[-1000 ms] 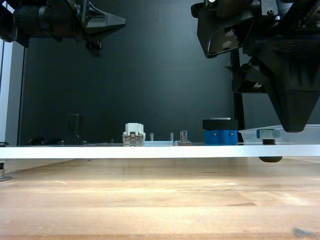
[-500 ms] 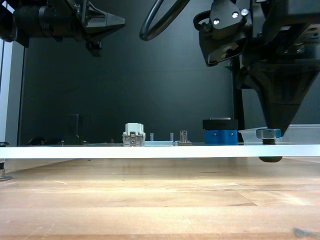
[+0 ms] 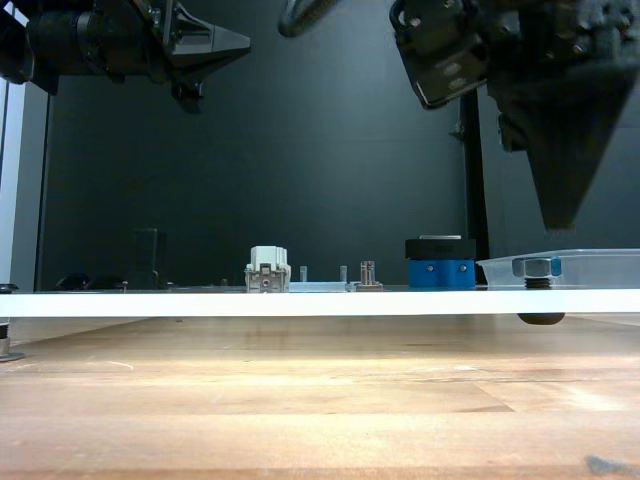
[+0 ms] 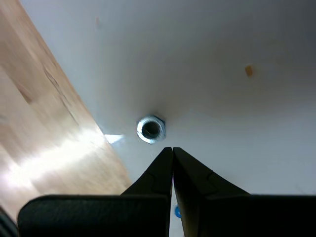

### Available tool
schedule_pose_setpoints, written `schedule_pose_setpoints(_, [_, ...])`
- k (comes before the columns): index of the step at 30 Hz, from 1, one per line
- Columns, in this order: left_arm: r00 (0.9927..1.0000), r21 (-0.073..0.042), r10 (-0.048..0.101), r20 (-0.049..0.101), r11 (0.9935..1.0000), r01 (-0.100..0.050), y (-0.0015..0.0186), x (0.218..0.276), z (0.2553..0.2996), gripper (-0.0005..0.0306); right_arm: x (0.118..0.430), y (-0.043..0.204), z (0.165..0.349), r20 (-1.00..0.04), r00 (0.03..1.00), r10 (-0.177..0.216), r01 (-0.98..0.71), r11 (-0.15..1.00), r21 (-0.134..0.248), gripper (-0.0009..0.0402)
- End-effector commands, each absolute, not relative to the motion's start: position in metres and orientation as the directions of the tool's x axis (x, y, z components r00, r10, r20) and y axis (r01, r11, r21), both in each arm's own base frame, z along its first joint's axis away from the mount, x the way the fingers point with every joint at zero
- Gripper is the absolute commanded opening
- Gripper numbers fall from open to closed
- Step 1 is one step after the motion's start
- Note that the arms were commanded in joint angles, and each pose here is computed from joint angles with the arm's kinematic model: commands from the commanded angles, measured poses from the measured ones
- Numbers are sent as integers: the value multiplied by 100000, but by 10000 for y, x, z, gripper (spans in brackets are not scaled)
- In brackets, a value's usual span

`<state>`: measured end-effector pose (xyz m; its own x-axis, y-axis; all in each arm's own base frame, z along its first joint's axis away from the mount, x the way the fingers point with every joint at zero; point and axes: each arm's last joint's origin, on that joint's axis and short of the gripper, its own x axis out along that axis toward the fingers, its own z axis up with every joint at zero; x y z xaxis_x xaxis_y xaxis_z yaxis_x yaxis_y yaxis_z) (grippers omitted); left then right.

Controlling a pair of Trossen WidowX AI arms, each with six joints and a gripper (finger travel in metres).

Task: Unfasten the M12 fastener and place in the container

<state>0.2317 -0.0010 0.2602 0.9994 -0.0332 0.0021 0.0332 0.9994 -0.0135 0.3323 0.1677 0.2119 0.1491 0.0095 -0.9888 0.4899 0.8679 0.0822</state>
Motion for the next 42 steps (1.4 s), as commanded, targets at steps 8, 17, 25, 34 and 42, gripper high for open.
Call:
schedule_pose_setpoints(8, [99943,-1309,-3356,210,99935,3359,-10,2317,2602,0,3359,1704,2244,-98461,17351,2067,44344,89106,9685,30])
schedule_pose_setpoints(17, [99943,-1309,-3356,210,99935,3359,-10,2317,2602,0,3407,1728,2146,-98811,15343,1036,49136,86676,8538,176])
schedule_pose_setpoints(25, [99945,-1312,-3318,133,99936,3320,-9,2317,2601,0,3443,1747,2022,-99194,12671,-292,48241,87395,5905,229])
schedule_pose_setpoints(34, [99943,-1309,-3356,210,99935,3359,-10,2317,2602,0,3467,1738,1966,-99146,12679,-3058,47175,88111,3315,209])
schedule_pose_setpoints(42, [99943,-1309,-3356,210,99935,3359,-10,2317,2602,0,3515,1741,1846,-99269,11397,-3967,45585,88990,1677,199])
